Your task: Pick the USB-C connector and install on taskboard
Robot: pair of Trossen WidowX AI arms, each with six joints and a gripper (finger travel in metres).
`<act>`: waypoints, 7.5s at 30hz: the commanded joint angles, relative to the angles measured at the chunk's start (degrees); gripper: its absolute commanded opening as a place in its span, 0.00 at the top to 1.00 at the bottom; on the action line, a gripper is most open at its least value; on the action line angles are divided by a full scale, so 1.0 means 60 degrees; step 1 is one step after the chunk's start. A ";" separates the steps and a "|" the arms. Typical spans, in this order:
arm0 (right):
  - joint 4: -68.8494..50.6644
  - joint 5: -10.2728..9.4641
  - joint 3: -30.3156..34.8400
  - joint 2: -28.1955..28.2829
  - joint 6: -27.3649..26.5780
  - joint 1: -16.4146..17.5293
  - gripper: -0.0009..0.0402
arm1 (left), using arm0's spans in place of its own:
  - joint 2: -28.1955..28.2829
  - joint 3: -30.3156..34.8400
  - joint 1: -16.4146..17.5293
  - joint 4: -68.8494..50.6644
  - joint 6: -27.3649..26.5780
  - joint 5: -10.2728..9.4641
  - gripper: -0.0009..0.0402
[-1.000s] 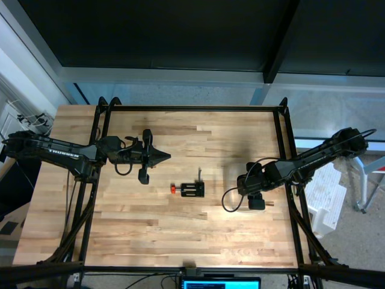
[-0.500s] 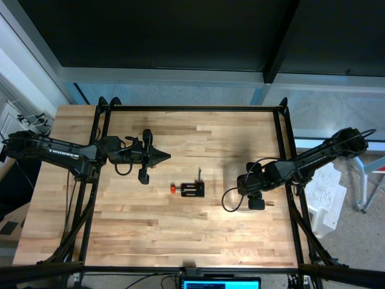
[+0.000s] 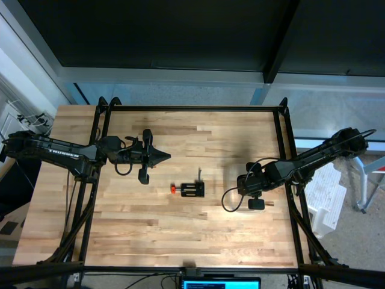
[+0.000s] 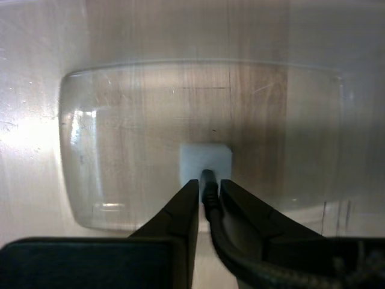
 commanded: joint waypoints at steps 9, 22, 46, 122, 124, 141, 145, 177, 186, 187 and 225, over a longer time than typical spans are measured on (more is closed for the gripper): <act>-0.0062 -0.0007 0.0025 -0.0062 -0.0004 0.0000 0.98 | 0.0004 0.0000 0.0000 0.0000 0.0000 0.0000 0.98; -0.1147 -0.0011 0.0867 -0.0455 0.0000 -0.0011 0.98 | 0.0004 0.0000 0.0000 0.0000 0.0000 0.0000 0.98; -0.3260 -0.0058 0.5748 0.2262 -0.1053 -0.0423 0.98 | 0.0004 0.0000 0.0000 0.0000 0.0000 0.0000 0.98; -0.2809 -0.0262 0.9453 0.6317 -0.2586 -0.1621 0.98 | 0.0004 0.0000 0.0000 -0.0036 0.0000 0.0000 0.98; -0.2801 -0.0255 0.9449 0.6317 -0.2601 -0.1625 0.98 | 0.0004 0.0000 0.0004 -0.0040 0.0000 0.0000 0.98; -0.2769 -0.0262 0.9307 0.6317 -0.2692 -0.1628 0.98 | 0.0004 0.0000 0.0000 -0.0036 0.0000 0.0000 0.98; -0.2732 -0.0255 0.9307 0.6317 -0.2765 -0.1628 0.98 | 0.0004 0.0000 0.0000 -0.0036 0.0000 0.0000 0.98; -0.2193 -0.0259 0.8845 0.6313 -0.2932 -0.1687 0.98 | 0.0004 0.0000 0.0004 -0.0036 0.0000 0.0000 0.98; -0.2189 -0.0255 0.8903 0.6255 -0.3005 -0.1679 0.83 | 0.0004 0.0000 0.0004 -0.0040 0.0000 0.0000 0.98; -0.2182 -0.0259 0.8903 0.6240 -0.3005 -0.1679 0.81 | 0.0004 0.0000 0.0004 -0.0036 0.0000 0.0000 0.98; -0.2335 -0.0251 0.8597 0.3493 -0.3195 -0.1825 0.50 | 0.0004 0.0000 0.0000 -0.0040 0.0000 0.0000 0.98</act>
